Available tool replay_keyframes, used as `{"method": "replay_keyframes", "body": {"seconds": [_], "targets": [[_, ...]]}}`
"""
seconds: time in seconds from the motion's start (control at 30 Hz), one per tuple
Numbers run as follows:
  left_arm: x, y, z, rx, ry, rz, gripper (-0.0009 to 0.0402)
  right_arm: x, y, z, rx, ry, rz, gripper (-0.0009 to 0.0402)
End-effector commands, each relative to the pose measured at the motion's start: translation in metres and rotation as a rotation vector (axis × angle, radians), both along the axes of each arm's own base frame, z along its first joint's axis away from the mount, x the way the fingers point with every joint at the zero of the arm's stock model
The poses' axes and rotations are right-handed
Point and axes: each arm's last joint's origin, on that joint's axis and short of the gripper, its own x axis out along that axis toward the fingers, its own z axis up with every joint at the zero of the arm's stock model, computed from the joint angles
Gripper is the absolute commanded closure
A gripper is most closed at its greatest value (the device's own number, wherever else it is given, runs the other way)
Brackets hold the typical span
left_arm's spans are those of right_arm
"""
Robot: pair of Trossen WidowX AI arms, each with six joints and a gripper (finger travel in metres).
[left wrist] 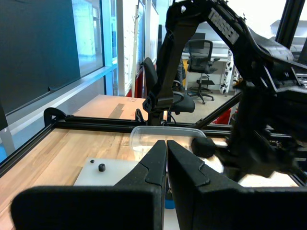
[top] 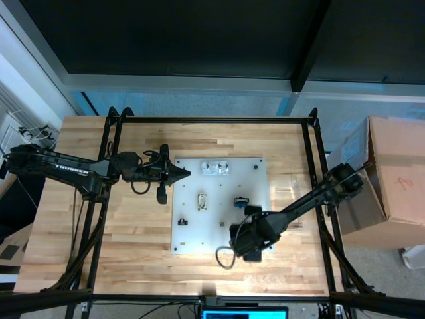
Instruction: Unfasten the M12 nut and place it in the container
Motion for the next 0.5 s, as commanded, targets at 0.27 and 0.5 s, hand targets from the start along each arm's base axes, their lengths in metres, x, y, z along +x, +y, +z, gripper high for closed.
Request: {"method": "replay_keyframes", "body": {"seconds": [0.27, 0.5], "targets": [[0.000, 0.000, 0.000, 0.000, 0.000, 0.000, 0.0393, -0.006, 0.003, 0.010, 0.146, 0.058, 0.001, 0.0393], [0.000, 0.000, 0.000, 0.000, 0.000, 0.000, 0.0393, -0.002, 0.010, 0.009, 0.298, 0.080, 0.027, 0.0393]]}}
